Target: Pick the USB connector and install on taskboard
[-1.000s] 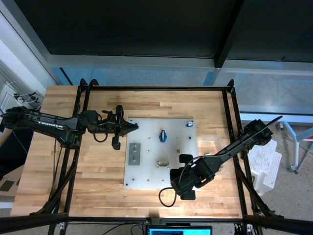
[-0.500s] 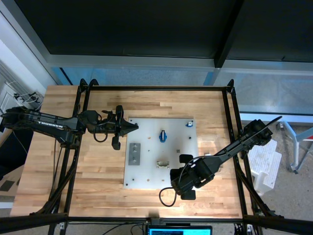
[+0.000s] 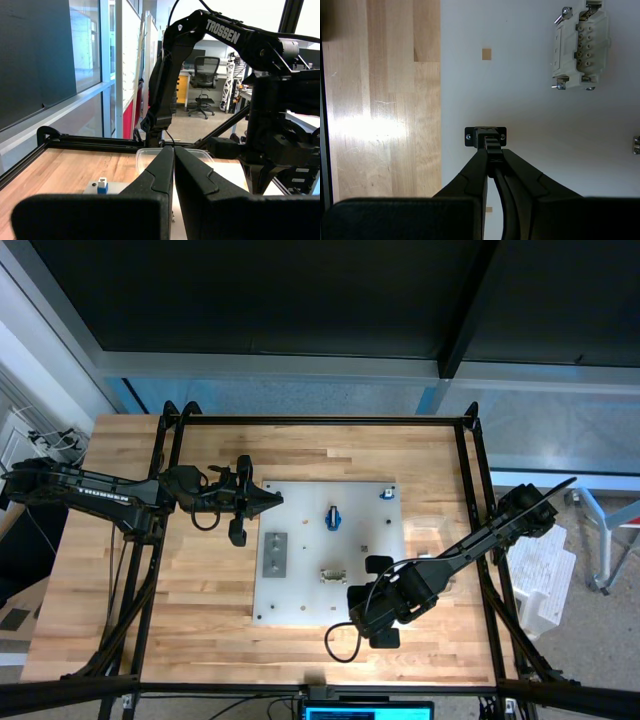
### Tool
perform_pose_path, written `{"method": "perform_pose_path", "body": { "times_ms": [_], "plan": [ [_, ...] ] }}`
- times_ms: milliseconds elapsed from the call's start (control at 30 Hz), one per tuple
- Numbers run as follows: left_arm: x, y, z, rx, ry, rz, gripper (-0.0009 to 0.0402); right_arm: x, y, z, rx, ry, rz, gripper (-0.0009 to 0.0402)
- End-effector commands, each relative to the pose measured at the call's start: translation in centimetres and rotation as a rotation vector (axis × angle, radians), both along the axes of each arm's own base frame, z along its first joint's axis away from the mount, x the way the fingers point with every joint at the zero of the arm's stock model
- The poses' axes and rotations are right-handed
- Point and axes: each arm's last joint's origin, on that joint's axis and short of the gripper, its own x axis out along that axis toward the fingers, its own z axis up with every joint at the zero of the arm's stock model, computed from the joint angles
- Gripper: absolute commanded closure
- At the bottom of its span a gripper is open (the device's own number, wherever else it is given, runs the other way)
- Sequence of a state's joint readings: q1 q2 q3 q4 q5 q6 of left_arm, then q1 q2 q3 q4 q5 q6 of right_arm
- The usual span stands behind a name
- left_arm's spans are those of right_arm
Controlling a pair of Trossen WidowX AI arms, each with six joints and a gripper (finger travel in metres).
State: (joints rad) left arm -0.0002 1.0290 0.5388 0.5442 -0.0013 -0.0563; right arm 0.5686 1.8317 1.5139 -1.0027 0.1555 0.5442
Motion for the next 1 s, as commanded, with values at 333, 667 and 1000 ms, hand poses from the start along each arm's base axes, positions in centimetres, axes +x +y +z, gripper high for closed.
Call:
{"method": "perform_pose_path", "body": {
  "times_ms": [333,667,1000],
  "plan": [
    [0.0,0.0,0.0,0.0,0.0,0.0,0.0393,-0.1,-0.1,-1.7,0.001,-0.003,0.006,0.0393],
    [0.0,0.0,0.0,0.0,0.0,0.0,0.0393,-0.2,-0.2,-1.9,-0.001,-0.001,0.009,0.0393],
    [0.0,0.0,0.0,0.0,0.0,0.0,0.0393,-0.2,-0.2,-1.8,0.003,-0.005,0.009,0.0393]
  ]
}}
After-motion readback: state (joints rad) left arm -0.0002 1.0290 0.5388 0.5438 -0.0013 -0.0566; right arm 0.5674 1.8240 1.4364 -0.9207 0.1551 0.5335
